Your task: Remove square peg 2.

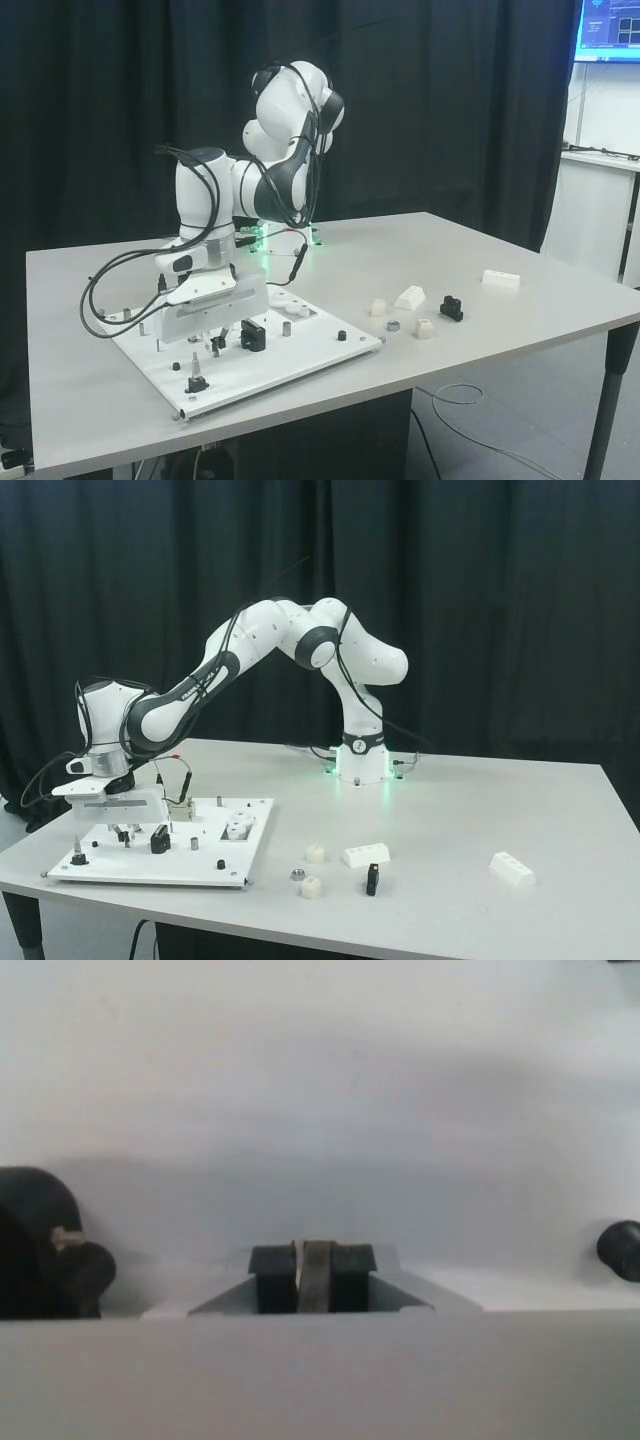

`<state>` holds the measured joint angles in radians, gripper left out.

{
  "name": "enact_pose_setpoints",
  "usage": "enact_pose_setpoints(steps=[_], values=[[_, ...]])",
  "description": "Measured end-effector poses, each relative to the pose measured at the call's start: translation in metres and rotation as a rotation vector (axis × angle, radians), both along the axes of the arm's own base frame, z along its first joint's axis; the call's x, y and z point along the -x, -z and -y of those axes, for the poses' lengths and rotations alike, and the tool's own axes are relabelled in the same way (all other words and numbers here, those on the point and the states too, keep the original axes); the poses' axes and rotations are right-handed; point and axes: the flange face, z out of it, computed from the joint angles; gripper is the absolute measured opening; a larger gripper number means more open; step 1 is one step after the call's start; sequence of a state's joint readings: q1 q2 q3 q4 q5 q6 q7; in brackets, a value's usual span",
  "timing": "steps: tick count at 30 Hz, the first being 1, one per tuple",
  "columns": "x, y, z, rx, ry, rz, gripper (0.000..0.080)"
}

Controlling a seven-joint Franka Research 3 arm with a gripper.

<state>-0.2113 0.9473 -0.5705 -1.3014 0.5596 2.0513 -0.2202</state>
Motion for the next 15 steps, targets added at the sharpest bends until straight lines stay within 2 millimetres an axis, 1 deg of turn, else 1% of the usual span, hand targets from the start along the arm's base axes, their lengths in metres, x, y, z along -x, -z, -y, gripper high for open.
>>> enact_pose_setpoints(steps=[7, 15], values=[[0.0002, -0.0001, 0.0004, 0.001, 0.052, -0.002, 0.0066], [0.0003, -0.0001, 0.0005, 0.001, 0.066, -0.003, 0.0066]])
